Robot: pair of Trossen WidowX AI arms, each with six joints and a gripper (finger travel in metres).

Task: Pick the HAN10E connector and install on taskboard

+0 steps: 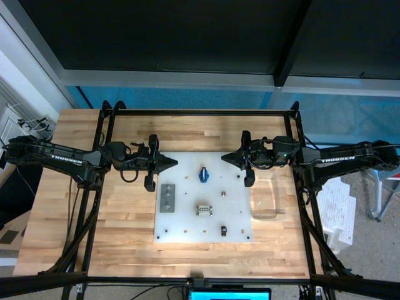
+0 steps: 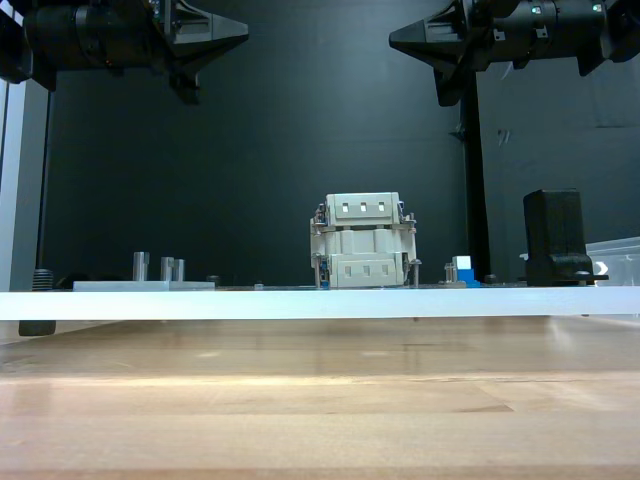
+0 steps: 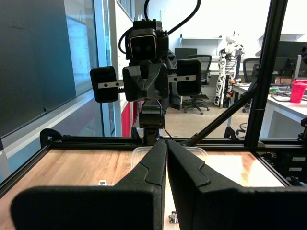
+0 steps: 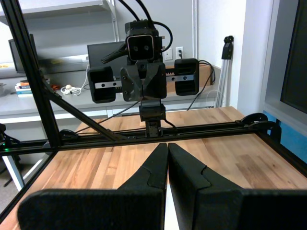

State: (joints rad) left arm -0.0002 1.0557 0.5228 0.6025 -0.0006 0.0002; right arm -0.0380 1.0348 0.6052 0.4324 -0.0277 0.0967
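The HAN10E connector [image 1: 204, 211] stands upright on the taskboard [image 1: 237, 206], just inside the middle of its near edge. It looks like a stiff, light moulded block with metal ends. It should not yield to a pinch, but the tiny contacts could bend, so the plain long flanks are the place to grip. The left gripper [image 1: 174, 162] hovers over the board's far left corner and the right gripper [image 1: 225, 157] over its far edge, both with fingers pressed together, empty. The nearest neighbours are the grey metal block [image 1: 167, 197] leftward, the blue part [image 1: 204, 174] farther back, and a small black part [image 1: 225, 231] at the near edge, all apart from the connector. Overhead is open.
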